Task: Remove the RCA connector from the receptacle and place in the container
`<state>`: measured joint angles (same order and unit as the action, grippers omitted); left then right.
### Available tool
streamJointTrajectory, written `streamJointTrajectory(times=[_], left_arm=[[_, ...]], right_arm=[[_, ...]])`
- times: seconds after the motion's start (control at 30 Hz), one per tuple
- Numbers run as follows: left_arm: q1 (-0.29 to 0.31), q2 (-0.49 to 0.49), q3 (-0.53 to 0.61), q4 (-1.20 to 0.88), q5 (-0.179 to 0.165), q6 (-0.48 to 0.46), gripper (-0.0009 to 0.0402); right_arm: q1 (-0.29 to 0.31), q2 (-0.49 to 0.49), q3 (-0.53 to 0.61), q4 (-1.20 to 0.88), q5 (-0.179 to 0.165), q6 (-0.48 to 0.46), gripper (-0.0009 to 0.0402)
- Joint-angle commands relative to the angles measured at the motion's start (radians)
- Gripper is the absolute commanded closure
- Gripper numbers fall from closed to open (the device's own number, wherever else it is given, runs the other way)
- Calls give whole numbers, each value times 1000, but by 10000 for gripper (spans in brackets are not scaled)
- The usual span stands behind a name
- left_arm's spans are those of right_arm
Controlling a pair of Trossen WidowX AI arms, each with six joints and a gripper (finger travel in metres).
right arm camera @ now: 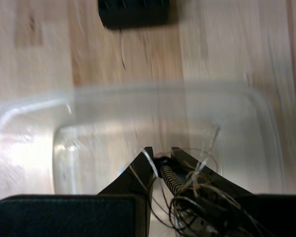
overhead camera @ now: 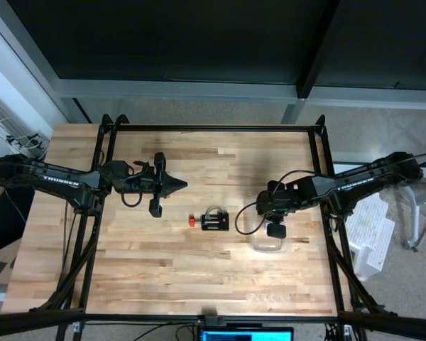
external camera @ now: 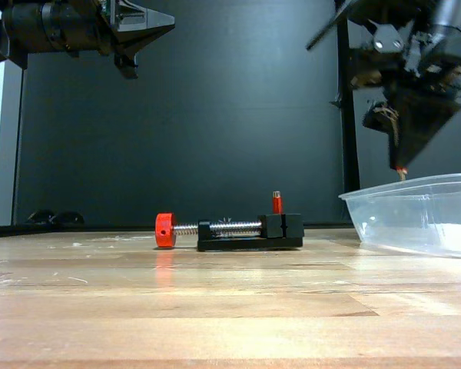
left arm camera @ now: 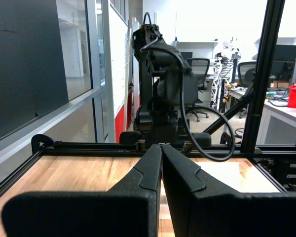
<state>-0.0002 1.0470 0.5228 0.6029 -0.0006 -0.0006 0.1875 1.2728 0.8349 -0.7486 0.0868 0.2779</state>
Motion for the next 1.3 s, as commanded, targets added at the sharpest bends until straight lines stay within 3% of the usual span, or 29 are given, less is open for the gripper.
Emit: streamJointTrajectory(times=[0.03,0.37,0.97,1.3], left_arm=[[0,0,0,0,0,0,393],[0,0,0,0,0,0,393],[0,0,0,0,0,0,393],[0,0,0,0,0,0,393]], right_arm=[[3,-18,-44,-1,1,31,393],[10,-29,-122,0,18,110,383],[22,-29,-76,-30,26,126,215],[23,-29,-29,-76,26,122,212]])
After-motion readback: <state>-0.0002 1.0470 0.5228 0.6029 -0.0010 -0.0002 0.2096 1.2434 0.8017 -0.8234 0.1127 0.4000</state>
